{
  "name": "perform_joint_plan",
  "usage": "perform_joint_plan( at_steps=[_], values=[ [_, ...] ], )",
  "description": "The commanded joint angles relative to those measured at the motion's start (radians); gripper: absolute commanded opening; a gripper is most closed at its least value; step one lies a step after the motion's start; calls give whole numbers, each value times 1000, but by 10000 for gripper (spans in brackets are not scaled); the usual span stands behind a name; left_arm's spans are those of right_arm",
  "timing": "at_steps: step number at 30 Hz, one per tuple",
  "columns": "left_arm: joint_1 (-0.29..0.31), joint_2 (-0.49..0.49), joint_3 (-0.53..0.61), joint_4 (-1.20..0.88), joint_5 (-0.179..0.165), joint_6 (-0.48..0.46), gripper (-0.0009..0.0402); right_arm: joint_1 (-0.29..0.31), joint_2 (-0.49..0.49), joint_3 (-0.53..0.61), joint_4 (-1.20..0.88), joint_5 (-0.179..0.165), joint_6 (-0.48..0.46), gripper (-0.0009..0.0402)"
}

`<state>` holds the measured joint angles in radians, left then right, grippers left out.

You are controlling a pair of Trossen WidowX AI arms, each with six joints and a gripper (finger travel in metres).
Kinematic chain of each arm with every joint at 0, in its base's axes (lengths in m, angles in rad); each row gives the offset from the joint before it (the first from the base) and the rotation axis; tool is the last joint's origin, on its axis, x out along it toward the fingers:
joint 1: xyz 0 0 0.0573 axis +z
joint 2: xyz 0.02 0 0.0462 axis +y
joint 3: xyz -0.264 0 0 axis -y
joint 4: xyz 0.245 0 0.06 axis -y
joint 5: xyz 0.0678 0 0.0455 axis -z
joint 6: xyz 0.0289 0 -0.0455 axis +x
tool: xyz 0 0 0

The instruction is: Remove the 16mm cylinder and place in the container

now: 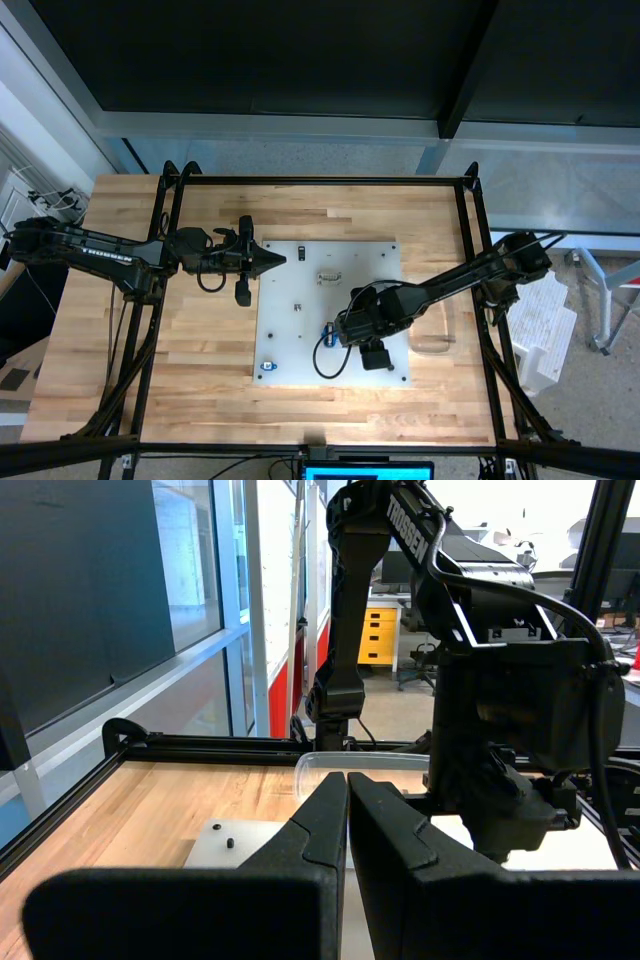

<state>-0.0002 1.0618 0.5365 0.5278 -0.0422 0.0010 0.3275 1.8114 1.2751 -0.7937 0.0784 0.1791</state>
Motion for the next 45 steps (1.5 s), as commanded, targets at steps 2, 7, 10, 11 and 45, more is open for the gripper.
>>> perform_joint_plan(
  at_steps=[2,7,10,11,45],
  values=[
    [0,0,0,0,0,0,0,2,27,-2,10,-3,0,227],
    [0,0,0,0,0,0,0,3,34,-4,26,1,0,227],
    [0,0,0,0,0,0,0,4,37,-4,26,0,0,220],
    [0,0,0,0,0,0,0,4,37,-5,25,0,0,214],
    [0,0,0,0,0,0,0,7,-3,-7,20,-1,-3,1]
  ],
)
